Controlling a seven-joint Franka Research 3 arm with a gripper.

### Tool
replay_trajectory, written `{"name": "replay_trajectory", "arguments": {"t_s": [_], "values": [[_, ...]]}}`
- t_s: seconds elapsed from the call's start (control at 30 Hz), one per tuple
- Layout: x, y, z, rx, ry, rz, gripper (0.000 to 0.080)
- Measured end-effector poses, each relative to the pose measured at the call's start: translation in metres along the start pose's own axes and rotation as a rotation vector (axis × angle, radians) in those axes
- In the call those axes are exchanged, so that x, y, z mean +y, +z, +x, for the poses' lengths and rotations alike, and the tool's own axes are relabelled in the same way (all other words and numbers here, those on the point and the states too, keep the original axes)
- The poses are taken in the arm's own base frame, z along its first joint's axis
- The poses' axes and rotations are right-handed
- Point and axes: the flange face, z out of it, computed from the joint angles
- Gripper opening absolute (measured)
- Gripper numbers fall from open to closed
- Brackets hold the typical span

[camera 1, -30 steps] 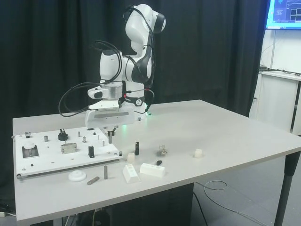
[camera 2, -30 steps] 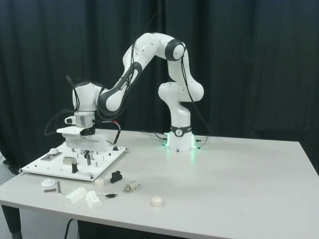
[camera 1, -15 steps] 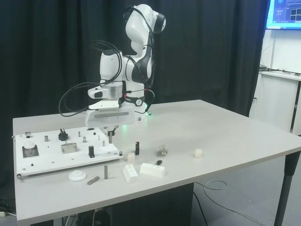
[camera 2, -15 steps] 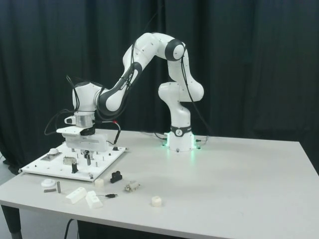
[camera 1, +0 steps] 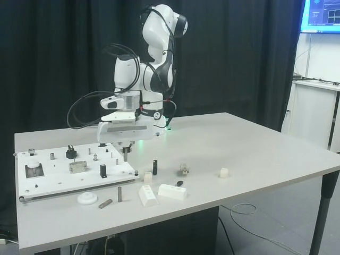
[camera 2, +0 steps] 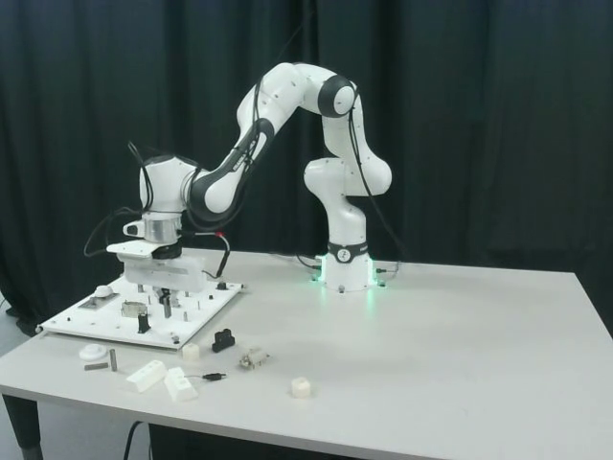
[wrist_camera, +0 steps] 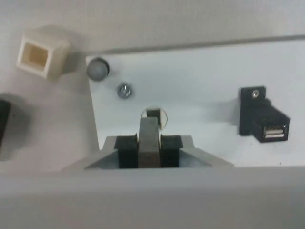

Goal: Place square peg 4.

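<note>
My gripper [wrist_camera: 148,151] is shut on a grey square peg [wrist_camera: 148,138], which stands upright between the black pads [wrist_camera: 126,149]. The peg's lower end hangs just above a round opening [wrist_camera: 161,117] near one corner of the white board [wrist_camera: 200,86]. In the first room view the gripper [camera 1: 125,147] holds the peg [camera 1: 125,155] over the board's [camera 1: 58,178] right end, close to its surface. From the second room view the gripper [camera 2: 165,293] and the peg [camera 2: 168,307] hover over the board [camera 2: 72,324].
A black USB socket [wrist_camera: 263,119], a screw [wrist_camera: 125,90] and a grey knob [wrist_camera: 97,69] are on the board. A hollow cube [wrist_camera: 40,52] lies just off the board. White blocks [camera 1: 159,192], a black bracket [camera 1: 155,166], a white disc [camera 1: 86,199] and loose grey pegs [camera 1: 120,194] lie near the front edge.
The hand with the peg has risen slightly above the board; it has barely shifted sideways. The loose parts on the table have not moved.
</note>
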Motion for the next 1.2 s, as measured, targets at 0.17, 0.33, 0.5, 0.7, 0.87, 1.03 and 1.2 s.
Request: {"name": "replay_trajectory", "arguments": {"t_s": [0.17,0.33,0.5,0.7,0.87,1.03,1.2], "values": [[-0.011,-0.004,0.005,0.038,0.003,0.006,0.0096],[-0.023,-0.002,0.012,0.084,-0.001,0.003,0.0096],[-0.035,0.008,0.022,0.115,-0.007,-0.006,0.0096],[-0.048,0.026,0.036,0.125,-0.010,-0.015,0.0096],[-0.058,0.041,0.046,0.124,-0.011,-0.012,0.0096],[-0.062,0.052,0.052,0.113,-0.016,-0.004,0.0096],[-0.062,0.055,0.054,0.099,-0.015,0.007,0.0096]]}}
